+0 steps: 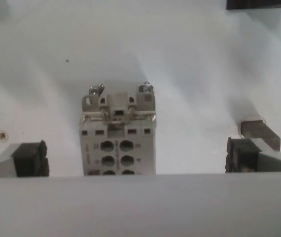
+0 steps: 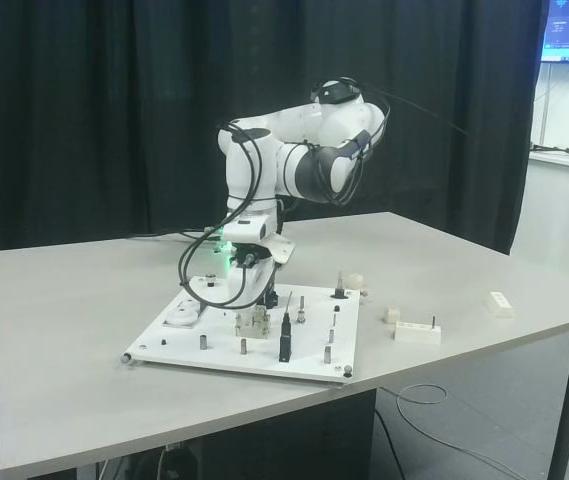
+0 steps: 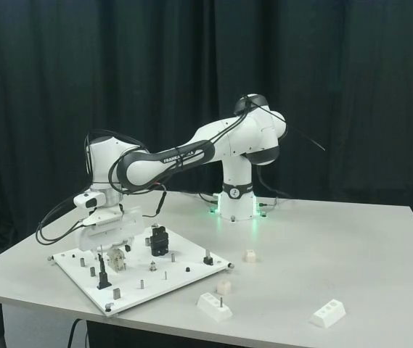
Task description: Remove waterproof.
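The waterproof connector (image 1: 118, 133) is a grey block with rows of round holes and metal clips on top. It stands on the white board (image 1: 189, 74). My gripper (image 1: 135, 157) hangs just above it, open, with one black pad (image 1: 30, 159) on each side and a wide gap to the block. From the first room view the connector (image 2: 253, 322) sits under the gripper (image 2: 253, 298) near the board's middle. The second room view shows the connector (image 3: 117, 261) below the gripper (image 3: 112, 250).
The white board (image 2: 214, 355) carries several small pegs, a black upright plug (image 2: 285, 340) and a black block (image 3: 160, 241). A grey peg (image 1: 259, 129) stands close to one finger. White blocks (image 2: 417, 331) (image 2: 501, 304) lie on the grey table (image 2: 84, 330).
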